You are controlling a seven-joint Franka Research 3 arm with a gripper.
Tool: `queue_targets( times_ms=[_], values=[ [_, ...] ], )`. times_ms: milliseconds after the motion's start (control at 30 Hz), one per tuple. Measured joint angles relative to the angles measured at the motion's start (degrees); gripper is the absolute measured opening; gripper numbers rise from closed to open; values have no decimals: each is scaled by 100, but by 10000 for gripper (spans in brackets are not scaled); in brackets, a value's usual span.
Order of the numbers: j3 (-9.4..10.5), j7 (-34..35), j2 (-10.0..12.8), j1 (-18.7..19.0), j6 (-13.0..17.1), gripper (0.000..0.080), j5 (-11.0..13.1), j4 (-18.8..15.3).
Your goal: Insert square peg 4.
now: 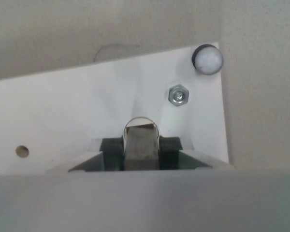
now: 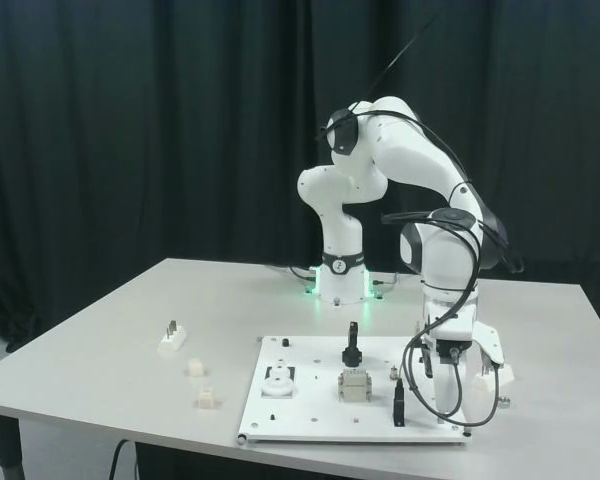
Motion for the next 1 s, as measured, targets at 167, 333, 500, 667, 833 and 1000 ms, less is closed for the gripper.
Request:
queue_targets(
  times_ms=[167, 333, 500, 667, 833, 1000],
  values=[
    [-10, 0, 1, 0, 1, 150, 51, 1],
    [-14, -3, 4, 0, 3, 150, 91, 4],
    [-14, -13, 6, 0, 3, 150, 104, 7],
    [-16, -40, 8, 0, 3, 150, 105, 10],
    [-34, -71, 12, -1, 7, 150, 105, 15],
    [-71, -106, 26, -1, 11, 150, 105, 34]
  ],
)
